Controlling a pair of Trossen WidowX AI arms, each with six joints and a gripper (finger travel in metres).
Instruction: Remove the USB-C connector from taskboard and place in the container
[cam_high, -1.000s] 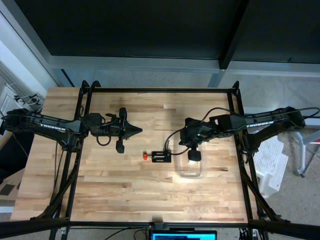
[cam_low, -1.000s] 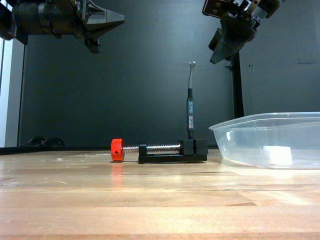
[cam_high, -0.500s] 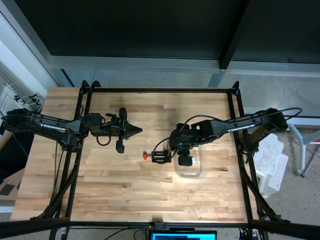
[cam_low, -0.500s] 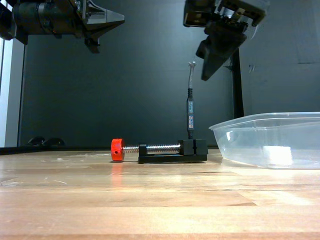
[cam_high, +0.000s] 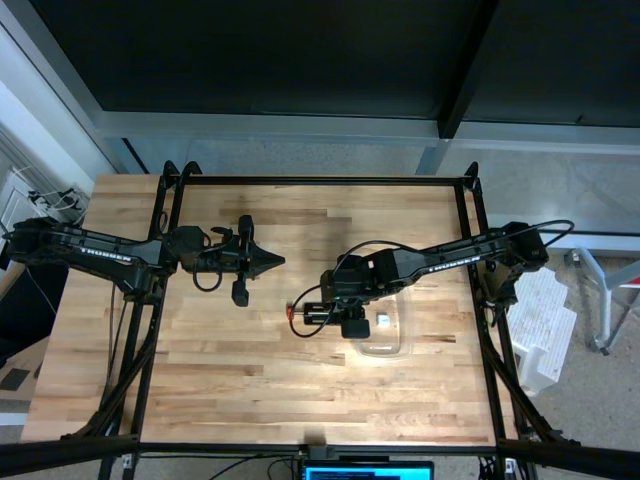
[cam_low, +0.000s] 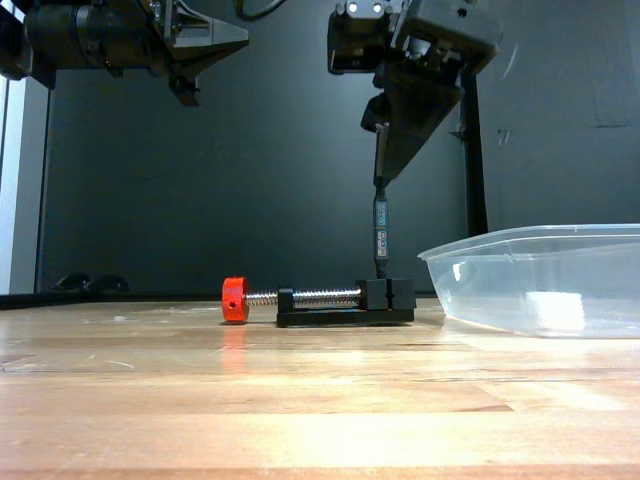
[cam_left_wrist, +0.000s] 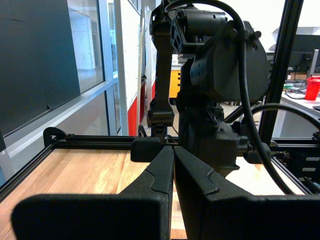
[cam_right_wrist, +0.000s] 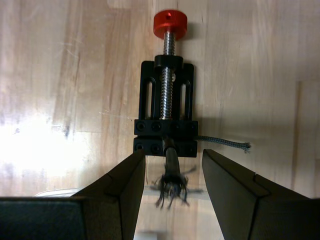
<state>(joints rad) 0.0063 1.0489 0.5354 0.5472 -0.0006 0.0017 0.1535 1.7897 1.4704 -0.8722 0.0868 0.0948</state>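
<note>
Two fingers of the right gripper (cam_right_wrist: 173, 155), spread wide, flank the thin dark upright USB-C connector (cam_low: 381, 232) in the small black taskboard (cam_low: 390, 296). Likely light and stiff; pinch its body. Left gripper (cam_left_wrist: 173, 160) hovers toward the desk's left edge, fingers together.

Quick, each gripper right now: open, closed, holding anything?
Left gripper: shut, empty, hovering high over the table's left side.
Right gripper: open, straddling the USB-C connector standing in the taskboard, not gripping.
</note>
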